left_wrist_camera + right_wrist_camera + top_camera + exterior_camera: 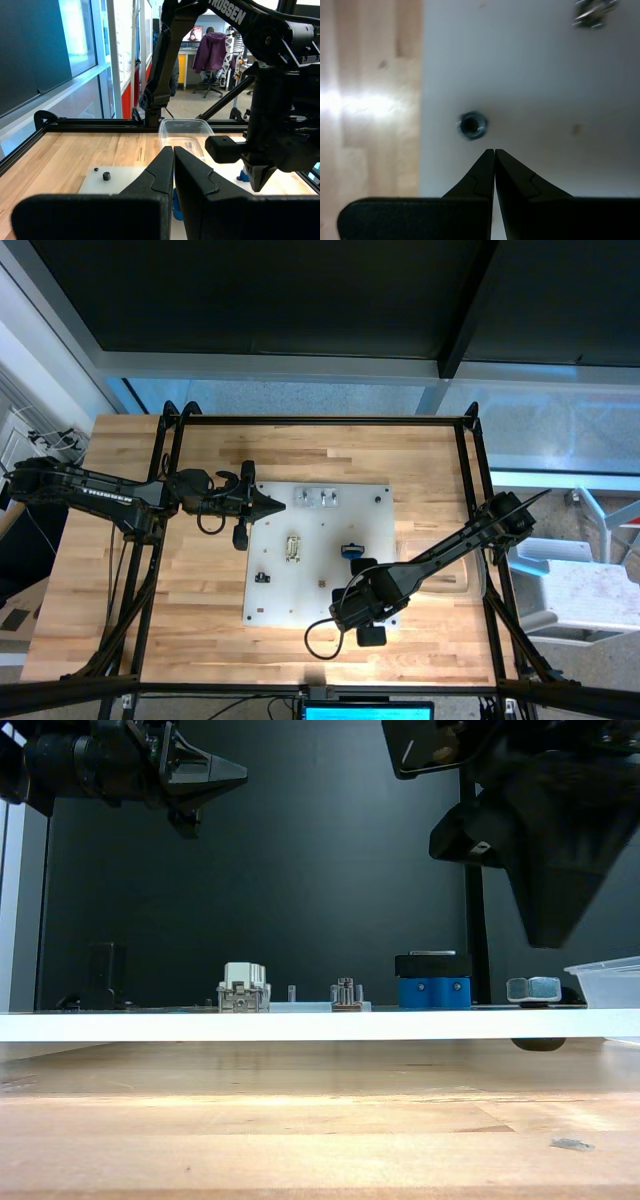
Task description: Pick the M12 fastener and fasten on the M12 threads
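1. Counter (110, 580): wood, with the white board (300, 595) at its middle.
2. Left claw (278, 506): I see it held high over the board's 10 o'clock edge, tips pressed together, holding nothing.
3. Right claw (494, 151): raised over the board's 5 o'clock area, pointing down, tips together, empty.
4. Clear tray (455, 585): on the counter at the board's 4 o'clock.
5. Blue connector (433, 990): on the board, toward 3 o'clock.
6. M12 nut (472, 125): silver with a dark centre, on the board near its 5 o'clock edge, just beyond the right claw's tips and clear of them. I cannot tell whether it sits on its stud.
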Motion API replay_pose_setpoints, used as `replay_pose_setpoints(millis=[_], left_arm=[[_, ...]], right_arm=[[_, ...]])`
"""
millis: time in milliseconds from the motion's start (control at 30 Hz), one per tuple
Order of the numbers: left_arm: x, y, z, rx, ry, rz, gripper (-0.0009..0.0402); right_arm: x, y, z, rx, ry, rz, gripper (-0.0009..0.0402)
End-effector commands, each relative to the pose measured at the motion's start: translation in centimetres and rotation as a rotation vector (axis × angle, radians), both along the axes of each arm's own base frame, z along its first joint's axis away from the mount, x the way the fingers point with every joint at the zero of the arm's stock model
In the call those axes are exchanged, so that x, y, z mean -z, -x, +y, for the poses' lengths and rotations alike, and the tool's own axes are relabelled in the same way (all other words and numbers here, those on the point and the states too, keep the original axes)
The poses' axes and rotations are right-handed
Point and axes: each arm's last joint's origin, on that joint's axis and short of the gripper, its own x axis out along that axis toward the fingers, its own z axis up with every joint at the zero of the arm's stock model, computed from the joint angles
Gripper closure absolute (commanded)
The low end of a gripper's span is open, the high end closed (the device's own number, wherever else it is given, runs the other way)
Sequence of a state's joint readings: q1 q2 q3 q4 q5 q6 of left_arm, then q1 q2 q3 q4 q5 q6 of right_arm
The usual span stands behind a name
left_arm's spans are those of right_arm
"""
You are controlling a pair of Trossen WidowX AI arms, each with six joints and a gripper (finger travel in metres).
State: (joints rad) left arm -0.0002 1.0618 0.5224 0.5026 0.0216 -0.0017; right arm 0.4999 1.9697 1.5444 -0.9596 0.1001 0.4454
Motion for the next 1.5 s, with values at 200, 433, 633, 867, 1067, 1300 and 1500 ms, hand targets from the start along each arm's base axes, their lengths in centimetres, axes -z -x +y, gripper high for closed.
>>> replay_pose_setpoints(millis=[200, 433, 633, 867, 1067, 1300, 1500], left_arm=[[0.0, 0.0, 0.0, 0.000, 0.000, 0.000, 0.0393], [0.0, 0.0, 0.0, 0.000, 0.000, 0.000, 0.0393], [0.0, 0.0, 0.0, 0.000, 0.000, 0.000, 0.0393], [0.0, 0.0, 0.0, 0.000, 0.000, -0.001, 0.0393], [0.0, 0.0, 0.0, 0.000, 0.000, 0.000, 0.0393], [0.0, 0.0, 0.0, 0.000, 0.000, 0.000, 0.0393], [0.0, 0.0, 0.0, 0.000, 0.000, 0.000, 0.0393]], right_arm=[[1.3, -0.6, 0.1, 0.016, 0.012, 0.000, 0.0393], [1.5, -0.6, 0.2, 0.023, -0.001, -0.003, 0.0393], [1.4, -0.5, 0.8, -0.037, -0.202, 0.088, 0.0393], [1.2, -0.2, 1.0, -0.070, -0.287, 0.147, 0.0393], [1.0, -0.1, 0.9, -0.063, -0.279, 0.142, 0.0393], [-0.9, -0.1, 0.1, -0.018, -0.100, 0.010, 0.0393], [-0.1, -0.4, -0.3, 0.056, 0.016, -0.050, 0.0393]])
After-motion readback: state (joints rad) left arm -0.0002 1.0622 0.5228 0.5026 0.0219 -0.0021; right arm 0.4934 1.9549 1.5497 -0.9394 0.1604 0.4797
